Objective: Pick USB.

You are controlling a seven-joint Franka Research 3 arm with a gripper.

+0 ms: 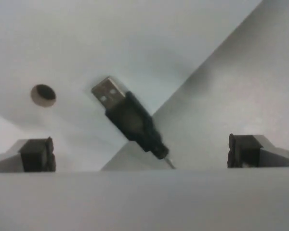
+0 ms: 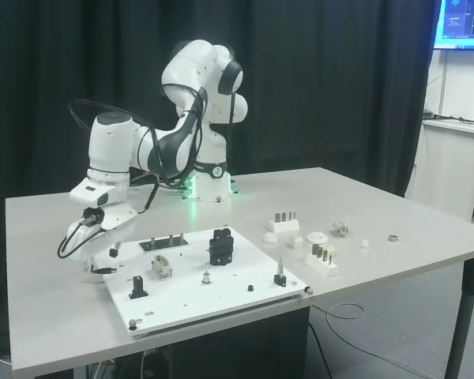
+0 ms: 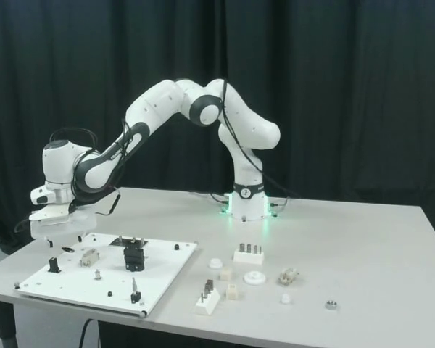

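Wrist view: the USB (image 1: 126,117), a black plug with a metal end, lies on the white board (image 1: 135,43) right at the board's edge, its cable end reaching over onto the grey tabletop (image 1: 245,86). The pincer (image 1: 139,153) stands wide, empty, one fingertip on each side of the plug and clear of it. A round hole (image 1: 43,95) in the board sits near the plug's metal end.

First room view: the board (image 2: 221,296) lies at the tabletop's front edge, and the pincer (image 2: 95,264) hangs low over the board's corner nearest the tabletop's bare end. The USB (image 2: 103,270) shows there as a small dark piece. The tabletop (image 2: 47,237) around that corner is open. Black curtains close off the room behind.

Second room view: the arm (image 3: 167,109) reaches from its base, lit green, across to the board (image 3: 72,279); the plug itself cannot be made out here. Small white parts (image 3: 235,279) lie mid-tabletop, well apart from the pincer.
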